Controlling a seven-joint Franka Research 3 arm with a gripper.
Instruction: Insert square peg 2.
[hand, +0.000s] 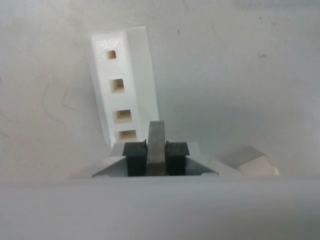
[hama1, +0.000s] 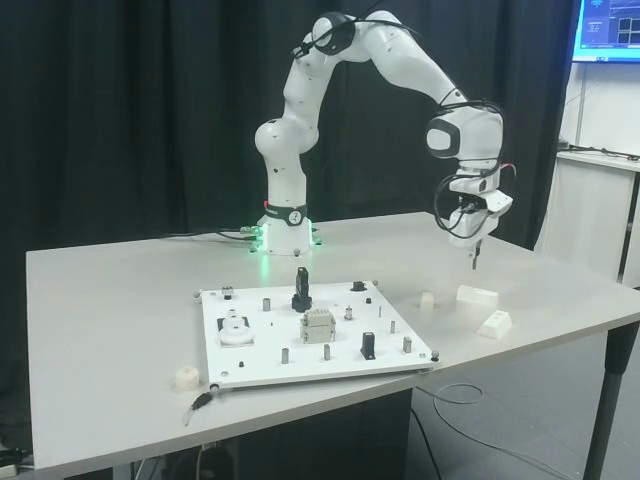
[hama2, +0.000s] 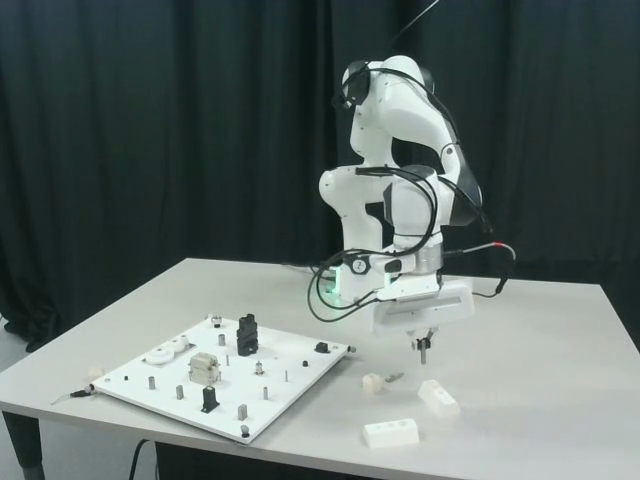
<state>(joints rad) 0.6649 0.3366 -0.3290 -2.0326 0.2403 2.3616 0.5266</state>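
Between clenched jaws, grey square peg (hand: 156, 142), lower end hidden, above white four-hole block (hand: 122, 80).

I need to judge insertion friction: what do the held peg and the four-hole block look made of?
Peg: probably metal, with grey, smooth, flat faces and crisp edges. Block: likely white plastic, perhaps printed, with a matte surface and slightly rough square holes. Neither material is certain.

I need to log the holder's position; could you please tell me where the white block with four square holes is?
The white block with four square holes lies on the grey table just beneath and ahead of the gripper, which holds a grey square peg.
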